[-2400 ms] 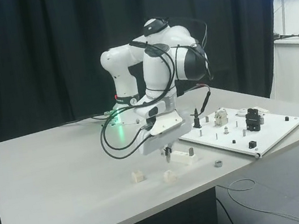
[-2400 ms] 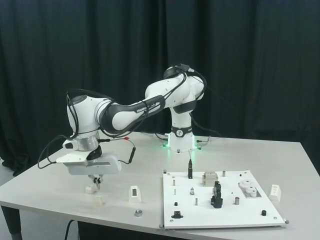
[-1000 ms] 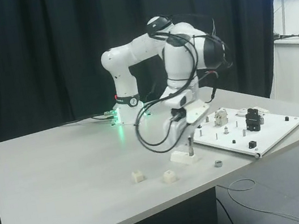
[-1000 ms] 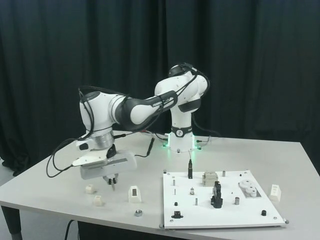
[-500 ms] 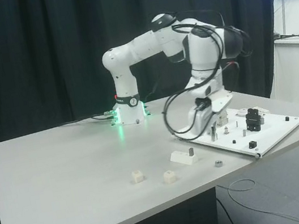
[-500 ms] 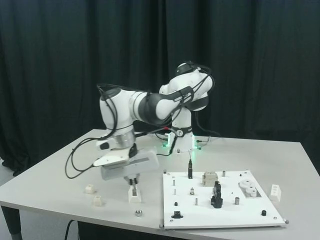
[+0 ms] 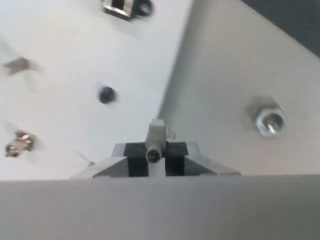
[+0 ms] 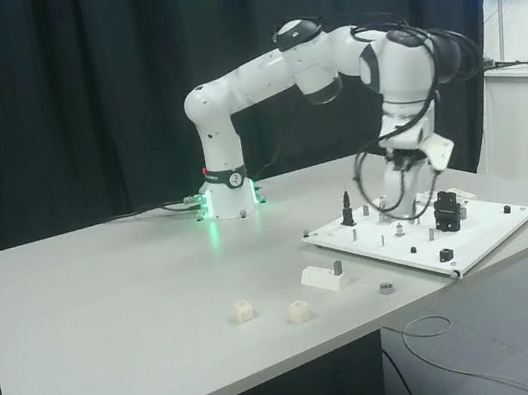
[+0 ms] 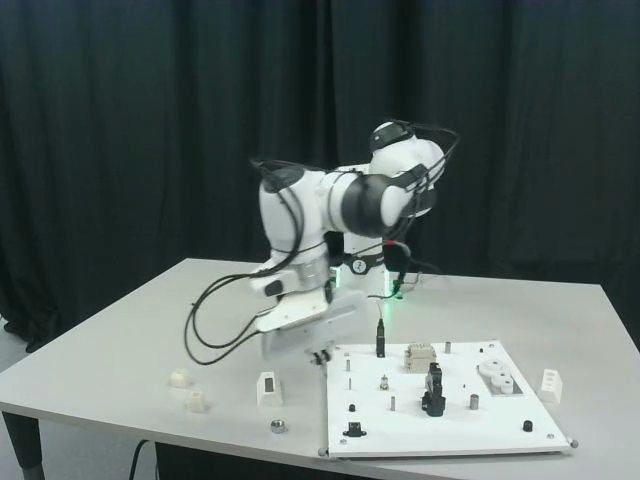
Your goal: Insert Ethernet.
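Wrist view: the gripper (image 7: pixel 156 150) is clamped on a small white plug (image 7: pixel 156 132), held between the black pads (image 7: pixel 134 159). The plug's long axis runs along the fingers. Its free end points down and away from the wrist, hanging over the edge where the white board (image 7: pixel 75 60) meets the grey table (image 7: pixel 230 75). A nut (image 7: pixel 270 121) lies on the table well beside it. None of the small fixtures on the board in this view can be read as a socket.

First room view: the arm (image 8: pixel 394 64) reaches out over the board (image 8: pixel 496 219), with the hand above it. The fingertips and plug are too small to make out here.

Second room view: the gripper (image 9: pixel 320 355) hangs just above the board's (image 9: pixel 400 442) left edge, clear of it, and the plug would be pointing downward.

I judge this to be the carrying step: the plug is in hand and not yet at its socket. The next move calls for travelling across the board to the socket and squaring the plug's axis with the opening. It should then come down straight without letting the plug twist in the pads.
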